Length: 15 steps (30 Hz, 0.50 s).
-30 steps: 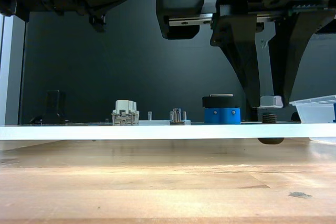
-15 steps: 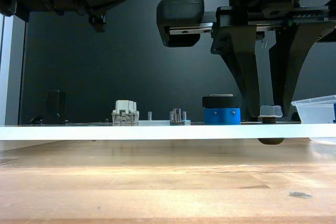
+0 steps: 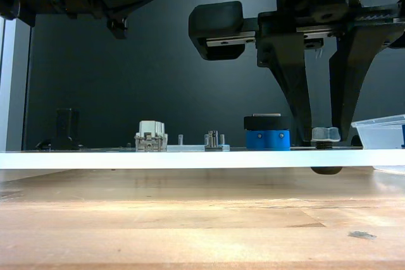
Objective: Pick the M12 fastener and fasten on the M12 threads
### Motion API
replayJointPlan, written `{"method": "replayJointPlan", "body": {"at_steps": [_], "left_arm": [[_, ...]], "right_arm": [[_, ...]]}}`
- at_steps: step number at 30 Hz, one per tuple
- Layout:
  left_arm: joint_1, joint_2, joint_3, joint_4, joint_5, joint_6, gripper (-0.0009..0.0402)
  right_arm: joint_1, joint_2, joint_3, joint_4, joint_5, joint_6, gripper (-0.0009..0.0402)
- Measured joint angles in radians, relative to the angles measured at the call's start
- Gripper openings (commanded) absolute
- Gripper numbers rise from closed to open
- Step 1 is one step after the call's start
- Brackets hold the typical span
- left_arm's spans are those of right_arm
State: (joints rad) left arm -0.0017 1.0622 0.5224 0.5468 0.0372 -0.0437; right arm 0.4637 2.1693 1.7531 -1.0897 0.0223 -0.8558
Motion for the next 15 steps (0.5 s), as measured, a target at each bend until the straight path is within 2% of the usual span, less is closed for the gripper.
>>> {"method": "replayJointPlan", "body": {"at_steps": [3,6,10,15], "left_arm": [[0.0,0.0,0.0,0.0,0.0,0.0,0.0],[0.0,0.0,0.0,0.0,0.0,0.0,0.0],[0.0,0.0,0.0,0.0,0.0,0.0,0.0],[0.0,0.0,0.0,0.0,0.0,0.0,0.0]], "right_arm": [[-0.002,0.0,0.0,0.0,-0.001,0.098,0.0004],[-0.003,0.0,-0.001,0.0,0.0,0.25,0.0004],[-0.004,0.0,-0.001,0.0,0.0,0.509,0.0004],[-0.005,0.0,-0.001,0.001,-0.001,0.88,0.0004]]}}
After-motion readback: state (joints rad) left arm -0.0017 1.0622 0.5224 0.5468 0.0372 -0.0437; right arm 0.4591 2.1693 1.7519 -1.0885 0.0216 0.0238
